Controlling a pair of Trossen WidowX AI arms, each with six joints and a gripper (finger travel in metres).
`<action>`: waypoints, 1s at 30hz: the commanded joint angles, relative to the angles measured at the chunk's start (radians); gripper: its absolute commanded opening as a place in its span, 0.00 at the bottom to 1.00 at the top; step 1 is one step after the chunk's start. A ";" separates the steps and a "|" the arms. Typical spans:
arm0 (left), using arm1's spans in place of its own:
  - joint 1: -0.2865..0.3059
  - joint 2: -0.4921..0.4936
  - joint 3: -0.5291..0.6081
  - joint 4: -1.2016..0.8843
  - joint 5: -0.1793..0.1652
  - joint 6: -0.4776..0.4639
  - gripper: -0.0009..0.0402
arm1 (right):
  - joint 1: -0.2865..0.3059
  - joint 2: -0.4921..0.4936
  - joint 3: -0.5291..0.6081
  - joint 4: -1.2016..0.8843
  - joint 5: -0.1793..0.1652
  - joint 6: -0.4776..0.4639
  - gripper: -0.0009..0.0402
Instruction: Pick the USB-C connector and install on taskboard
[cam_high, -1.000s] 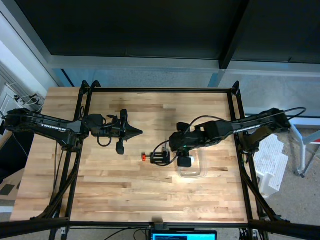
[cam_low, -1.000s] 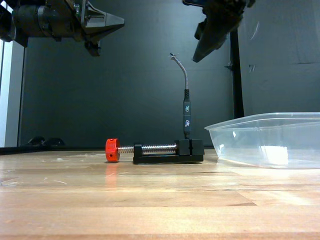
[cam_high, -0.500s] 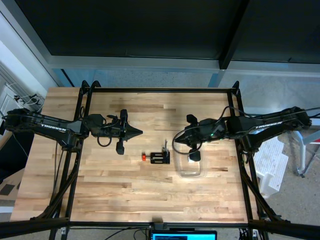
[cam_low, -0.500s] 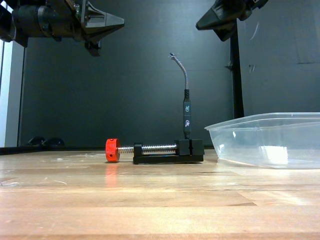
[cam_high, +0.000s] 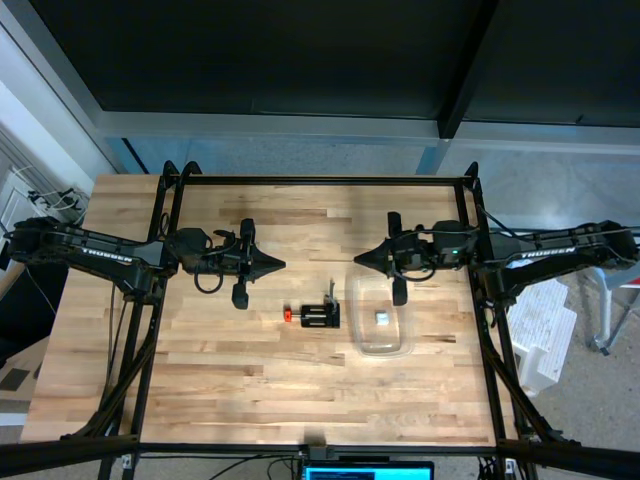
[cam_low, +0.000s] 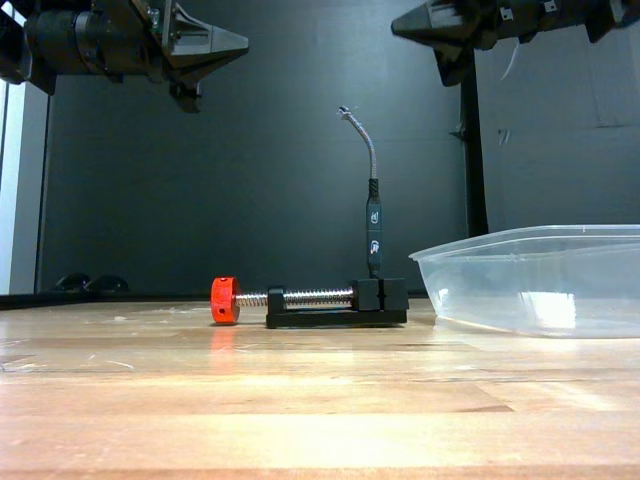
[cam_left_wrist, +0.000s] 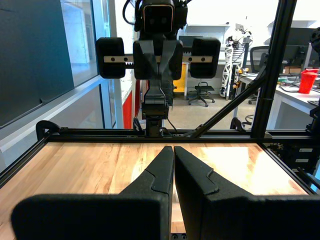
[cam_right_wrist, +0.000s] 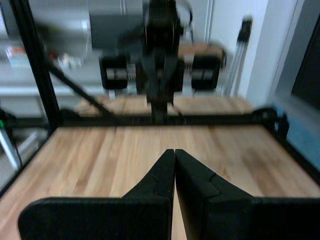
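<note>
The taskboard (cam_high: 322, 317) is a small black block with a red-orange knob (cam_low: 224, 300), lying mid-table; the low view shows it too (cam_low: 385, 300). The dark USB-C connector (cam_low: 372, 228) stands upright in the block, its braided stub curving off above it. In the high view it shows as a thin line (cam_high: 329, 296). My left gripper (cam_high: 280, 265) hovers shut and level, up and to the left of the board, holding nothing (cam_left_wrist: 173, 150). My right gripper (cam_high: 357, 257) hovers shut, high behind the tray, pointing left, also holding nothing (cam_right_wrist: 174, 151).
A clear plastic tray (cam_high: 381, 352) sits just right of the board and holds a small white square piece (cam_high: 381, 318). Its wall (cam_low: 540, 290) rises beside the block. Black frame rails run along the table's sides and back.
My right gripper has lifted off the board, swung back to the right and levelled out high above the table. The connector stays standing in the block. The left arm has not moved.
</note>
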 joint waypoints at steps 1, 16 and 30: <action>0.000 0.000 0.000 0.000 0.000 0.000 0.02 | -0.017 -0.011 -0.055 0.101 0.002 0.021 0.02; 0.000 0.000 0.000 0.000 0.000 0.000 0.02 | -0.039 -0.031 -0.169 0.217 -0.035 0.027 0.02; 0.000 0.000 0.000 0.000 0.000 0.000 0.02 | -0.039 -0.031 -0.166 0.216 -0.050 0.043 0.02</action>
